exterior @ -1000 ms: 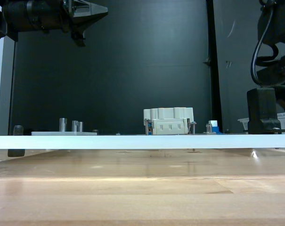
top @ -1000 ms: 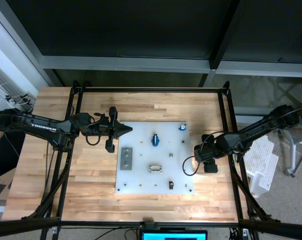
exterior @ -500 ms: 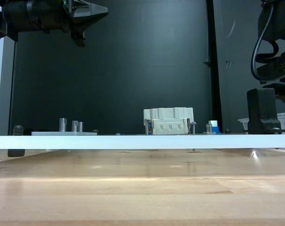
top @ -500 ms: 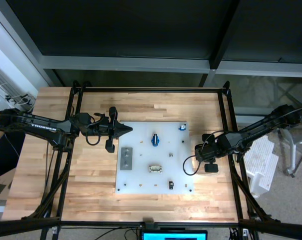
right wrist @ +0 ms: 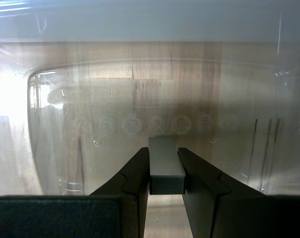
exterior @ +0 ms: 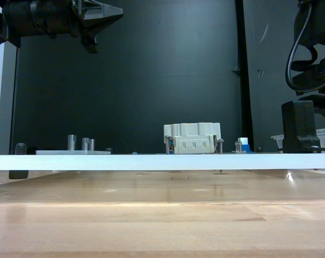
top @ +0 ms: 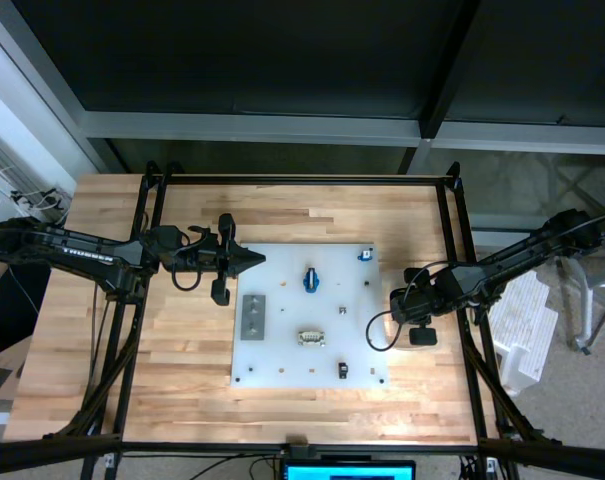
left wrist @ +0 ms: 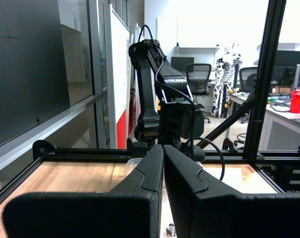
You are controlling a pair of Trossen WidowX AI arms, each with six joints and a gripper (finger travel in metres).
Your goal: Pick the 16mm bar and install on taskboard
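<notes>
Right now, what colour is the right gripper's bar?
Grey bar, clearest in right wrist view; right gripper beside the board's right edge, left gripper above its left.

Taskboard [top: 282, 355] between left gripper [top: 256, 259], right gripper [top: 420, 337] holding bar [right wrist: 165, 163]

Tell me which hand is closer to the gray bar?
Right. The right hand holds the bar, off the board's right edge; the left hand hovers at the board's left edge.

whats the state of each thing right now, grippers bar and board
left gripper: shut, empty, raised over far left corner of taskboard
right gripper: shut on 16mm bar, beside taskboard's right edge, over a clear tray
16mm bar: held, clear of its seat
taskboard: flat on table
</notes>
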